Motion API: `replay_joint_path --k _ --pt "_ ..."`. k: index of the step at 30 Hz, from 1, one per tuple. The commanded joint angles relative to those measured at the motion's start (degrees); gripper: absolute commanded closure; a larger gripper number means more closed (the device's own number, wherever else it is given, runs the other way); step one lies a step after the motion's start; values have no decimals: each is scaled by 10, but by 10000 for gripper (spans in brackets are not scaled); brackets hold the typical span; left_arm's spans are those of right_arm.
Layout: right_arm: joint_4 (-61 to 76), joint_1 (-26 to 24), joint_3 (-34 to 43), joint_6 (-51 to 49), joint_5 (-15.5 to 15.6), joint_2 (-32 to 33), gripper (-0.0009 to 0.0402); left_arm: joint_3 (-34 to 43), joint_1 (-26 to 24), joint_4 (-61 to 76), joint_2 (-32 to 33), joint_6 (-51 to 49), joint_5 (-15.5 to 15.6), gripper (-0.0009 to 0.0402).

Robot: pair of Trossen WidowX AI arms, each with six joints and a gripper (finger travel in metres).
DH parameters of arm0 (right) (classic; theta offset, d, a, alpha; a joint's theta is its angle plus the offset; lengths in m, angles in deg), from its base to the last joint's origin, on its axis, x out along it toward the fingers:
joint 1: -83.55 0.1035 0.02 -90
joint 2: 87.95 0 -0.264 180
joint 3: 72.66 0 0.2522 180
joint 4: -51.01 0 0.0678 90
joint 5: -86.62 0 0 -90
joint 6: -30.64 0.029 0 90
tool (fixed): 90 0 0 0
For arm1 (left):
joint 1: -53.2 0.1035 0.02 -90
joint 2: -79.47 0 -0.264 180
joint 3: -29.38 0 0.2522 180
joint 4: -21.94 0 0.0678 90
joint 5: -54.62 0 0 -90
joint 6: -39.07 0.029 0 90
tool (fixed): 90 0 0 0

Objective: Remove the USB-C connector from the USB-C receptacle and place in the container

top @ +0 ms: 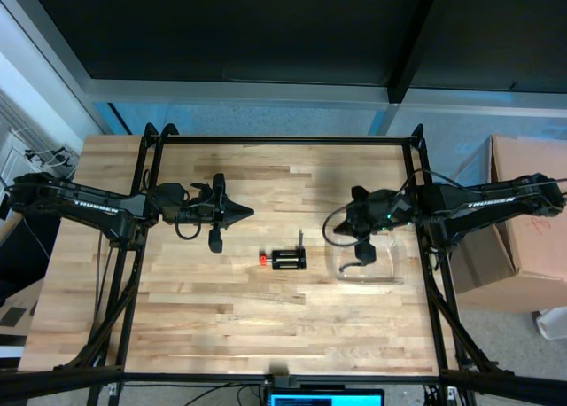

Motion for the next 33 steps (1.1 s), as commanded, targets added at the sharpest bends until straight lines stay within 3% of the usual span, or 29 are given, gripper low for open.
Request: replay_joint_path --k 1,8,18,33 --pt "-90 -29 -26 -33 3 -14 393 0 0 0 0 0 0 393" --pt "-320 -66 -110 -62 65 -43 394 0 0 0 0 0 0 393" --pt "-557 -71 -223 -53 53 -61 394 0 0 0 0 0 0 393" --pt "-602 -71 -259 -43 52 -61 394 0 0 0 0 0 0 393"
